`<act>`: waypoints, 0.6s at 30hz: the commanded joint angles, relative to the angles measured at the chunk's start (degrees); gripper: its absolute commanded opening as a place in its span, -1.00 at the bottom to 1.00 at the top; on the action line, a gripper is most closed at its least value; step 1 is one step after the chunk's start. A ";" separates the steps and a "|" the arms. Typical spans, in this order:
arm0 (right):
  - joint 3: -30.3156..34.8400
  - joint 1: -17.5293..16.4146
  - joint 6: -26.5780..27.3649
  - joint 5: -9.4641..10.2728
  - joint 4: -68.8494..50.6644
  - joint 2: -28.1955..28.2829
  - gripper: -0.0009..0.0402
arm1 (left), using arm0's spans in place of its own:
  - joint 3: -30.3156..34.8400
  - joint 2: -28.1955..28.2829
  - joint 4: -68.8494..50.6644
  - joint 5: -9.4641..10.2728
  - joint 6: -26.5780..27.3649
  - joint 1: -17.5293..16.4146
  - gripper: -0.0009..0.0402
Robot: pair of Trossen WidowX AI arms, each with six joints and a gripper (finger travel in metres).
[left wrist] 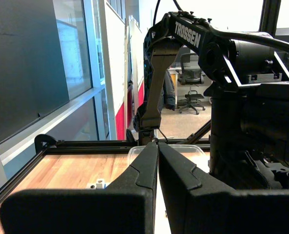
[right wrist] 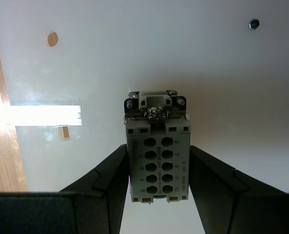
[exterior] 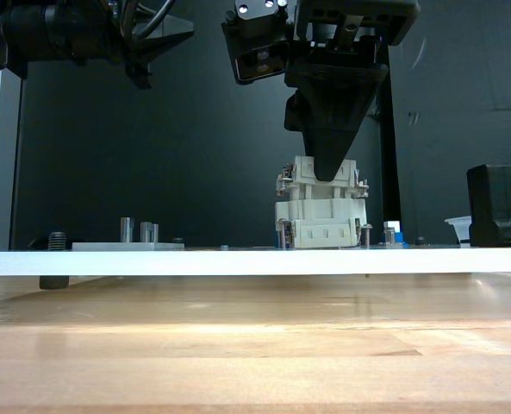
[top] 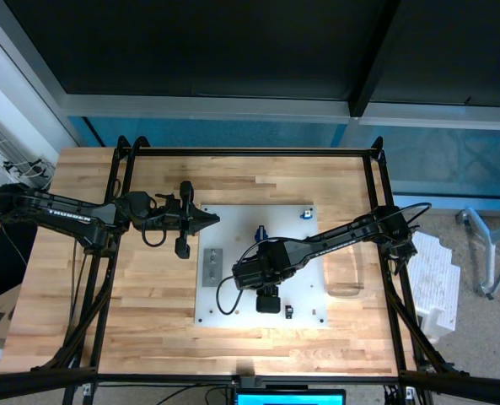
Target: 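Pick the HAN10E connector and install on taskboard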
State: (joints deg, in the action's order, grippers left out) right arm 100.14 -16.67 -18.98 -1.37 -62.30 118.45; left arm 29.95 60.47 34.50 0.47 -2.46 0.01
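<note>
The HAN10E connector [right wrist: 157, 158], a pale block with two rows of numbered holes, sits between the fingers [right wrist: 110, 170] of my right gripper [right wrist: 158, 148], which is shut on it. In the low view the HAN10E connector [exterior: 321, 185] rests on top of a pale socket [exterior: 319, 230] on the taskboard [exterior: 238, 261], with the right gripper [exterior: 328, 172] pointing straight down onto it. From above, the right gripper [top: 269, 301] hides the connector over the white taskboard [top: 233, 314]. My left gripper [top: 211, 219] is shut and empty, held above the table left of the board.
On the board are a grey metal block [top: 212, 268], a blue part [top: 261, 232] and a small black part [top: 289, 311]. A clear plastic tray [top: 346, 277] lies right of the board. A black frame surrounds the wooden table.
</note>
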 commanded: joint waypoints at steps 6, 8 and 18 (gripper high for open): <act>-1.86 0.02 0.20 -0.11 2.93 0.28 -0.84 | 0.00 0.02 0.02 -0.02 0.00 0.00 -0.95; -2.51 0.02 0.20 -0.13 3.78 0.28 -0.84 | 0.00 0.02 0.02 0.00 0.00 0.00 -0.95; -4.83 0.02 0.20 -0.11 6.01 0.28 -0.84 | 0.00 0.02 0.00 0.00 0.00 -0.02 -0.95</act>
State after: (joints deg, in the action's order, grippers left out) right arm 95.46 -16.62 -18.70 -1.50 -56.29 118.39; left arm 29.95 60.47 34.52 0.47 -2.44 0.01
